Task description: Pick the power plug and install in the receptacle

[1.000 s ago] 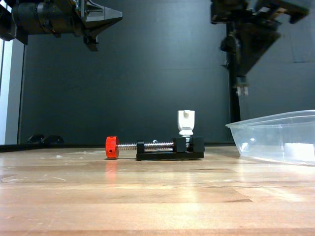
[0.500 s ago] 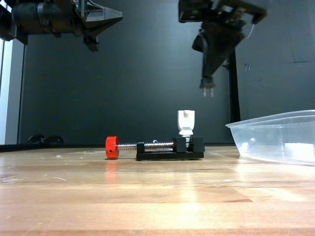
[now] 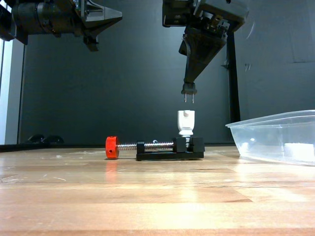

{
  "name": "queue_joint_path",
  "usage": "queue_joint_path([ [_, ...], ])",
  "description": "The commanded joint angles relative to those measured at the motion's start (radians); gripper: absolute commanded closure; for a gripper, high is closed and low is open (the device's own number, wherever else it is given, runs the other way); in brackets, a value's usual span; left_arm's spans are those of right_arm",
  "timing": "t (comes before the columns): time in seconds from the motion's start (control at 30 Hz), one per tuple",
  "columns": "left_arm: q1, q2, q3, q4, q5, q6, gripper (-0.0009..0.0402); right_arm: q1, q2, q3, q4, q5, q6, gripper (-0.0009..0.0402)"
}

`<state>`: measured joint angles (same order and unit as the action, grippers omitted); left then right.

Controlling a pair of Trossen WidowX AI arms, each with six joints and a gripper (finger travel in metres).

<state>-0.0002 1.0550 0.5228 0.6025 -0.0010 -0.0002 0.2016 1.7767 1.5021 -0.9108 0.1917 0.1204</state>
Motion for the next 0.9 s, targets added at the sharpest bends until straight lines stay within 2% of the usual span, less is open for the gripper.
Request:
queue_joint_path([
  [0.03,0.000,0.000,0.000,0.000,0.000,0.000,0.0393,-0.001,0.000,-0.002,0.007,0.001,0.001,0.0393],
  [0.2,0.000,0.000,0.000,0.000,0.000,0.000,0.0393,-0.001,0.000,-0.006,0.020,0.007,-0.003,0.0393],
  [0.27,0.000,0.000,0.000,0.000,0.000,0.000,0.0393,-0.001,0.014,-0.006,0.025,0.026,-0.004,0.0393],
  [0.9,0.000,0.001,0.000,0.000,0.000,0.000,0.0393,-0.001,0.028,-0.008,0.026,0.024,-0.025,0.0393],
])
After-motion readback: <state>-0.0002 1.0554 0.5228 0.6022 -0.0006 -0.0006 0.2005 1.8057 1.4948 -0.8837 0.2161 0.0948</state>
